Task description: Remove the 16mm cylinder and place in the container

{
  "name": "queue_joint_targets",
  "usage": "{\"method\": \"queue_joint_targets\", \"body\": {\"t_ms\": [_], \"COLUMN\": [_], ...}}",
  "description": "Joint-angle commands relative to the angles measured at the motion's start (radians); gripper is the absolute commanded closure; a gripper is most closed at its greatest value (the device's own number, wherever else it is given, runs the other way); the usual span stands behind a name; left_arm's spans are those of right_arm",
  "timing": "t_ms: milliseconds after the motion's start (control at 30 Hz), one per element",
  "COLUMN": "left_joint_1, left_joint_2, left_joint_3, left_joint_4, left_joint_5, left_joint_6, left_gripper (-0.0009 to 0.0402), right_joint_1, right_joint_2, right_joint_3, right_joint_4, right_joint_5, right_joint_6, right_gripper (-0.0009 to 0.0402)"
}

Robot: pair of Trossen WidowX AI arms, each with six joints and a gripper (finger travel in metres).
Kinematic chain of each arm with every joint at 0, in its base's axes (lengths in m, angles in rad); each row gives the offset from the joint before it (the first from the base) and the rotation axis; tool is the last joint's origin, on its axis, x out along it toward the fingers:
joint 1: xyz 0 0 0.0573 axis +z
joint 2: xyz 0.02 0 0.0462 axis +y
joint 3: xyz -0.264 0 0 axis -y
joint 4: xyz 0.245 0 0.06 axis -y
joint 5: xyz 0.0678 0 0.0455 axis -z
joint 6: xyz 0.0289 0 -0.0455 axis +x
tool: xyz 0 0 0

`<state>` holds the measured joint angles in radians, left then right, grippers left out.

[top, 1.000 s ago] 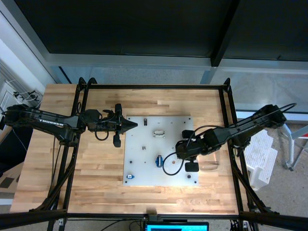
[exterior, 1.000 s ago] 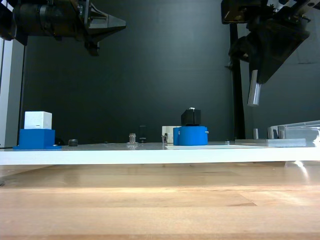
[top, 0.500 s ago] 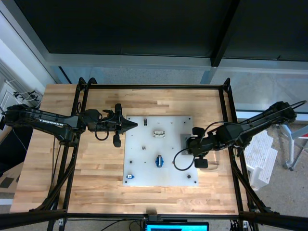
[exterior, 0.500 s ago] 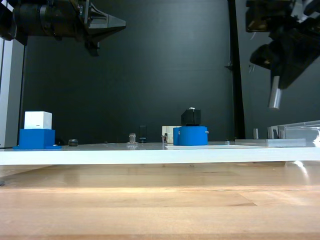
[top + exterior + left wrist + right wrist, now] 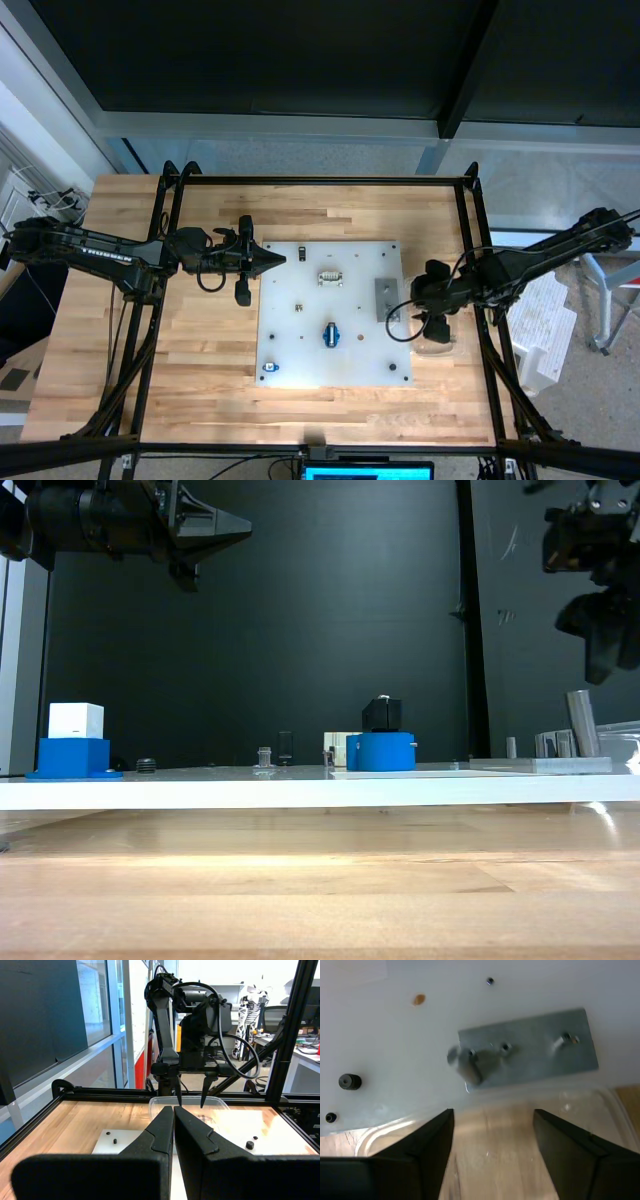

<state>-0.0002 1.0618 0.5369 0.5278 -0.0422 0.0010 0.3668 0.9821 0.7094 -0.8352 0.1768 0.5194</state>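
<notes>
The 16mm cylinder (image 5: 581, 723), silvery and slightly tilted, shows loose below my right gripper (image 5: 603, 655), no longer between its fingers. In the right wrist view the cylinder (image 5: 467, 1065) is a blurred stub beyond the spread fingers (image 5: 395, 1160), by the rim of the clear container (image 5: 545, 1091). My right gripper (image 5: 437, 322) hangs open over the container (image 5: 440, 345) off the white board's right edge; the container (image 5: 220, 1105) also shows beneath that gripper in the left wrist view. Whether the cylinder rests in the tub I cannot tell. My left gripper (image 5: 280, 259) is shut, held high at the board's left edge.
The white board (image 5: 300, 340) carries a grey metal plate (image 5: 386, 298) with small pegs, a blue connector (image 5: 329, 335), a blue round base (image 5: 385, 751) and a blue block with a white cube (image 5: 75, 742). A black frame (image 5: 320, 181) rings the table.
My right gripper moved right from over the board to above the container and opened. The cylinder it held has dropped away below it. The left arm has not moved.
</notes>
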Motion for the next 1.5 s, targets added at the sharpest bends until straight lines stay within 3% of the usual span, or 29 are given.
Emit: {"method": "queue_joint_targets", "body": {"t_ms": [33,267,567,1067,1500], "left_joint_1": [0.000,0.000,0.000,0.000,0.000], "left_joint_2": [0.000,0.000,0.000,0.000,0.000], "left_joint_3": [0.000,0.000,0.000,0.000,0.000], "left_joint_4": [0.000,0.000,0.000,0.000,0.000], "left_joint_5": [0.000,0.000,0.000,0.000,0.000], "left_joint_6": [0.000,0.000,0.000,0.000,0.000], "left_gripper": [0.0393,0.0393,0.0393,0.0393,0.0393], "right_joint_1": [0.005,0.041,0.053,0.052,0.050], "right_joint_2": [-0.052,-0.137,-0.134,0.031,0.237], "right_joint_3": [-0.022,-0.032,-0.032,-0.029,0.091], "right_joint_4": [-0.044,-0.165,-0.179,0.008,0.055], "right_joint_5": [0.016,0.043,0.044,0.037,0.050], "right_joint_6": [0.050,0.156,0.174,0.123,-0.009], "right_gripper": [0.0141,0.0142,0.0167,0.0197,0.0197]}}
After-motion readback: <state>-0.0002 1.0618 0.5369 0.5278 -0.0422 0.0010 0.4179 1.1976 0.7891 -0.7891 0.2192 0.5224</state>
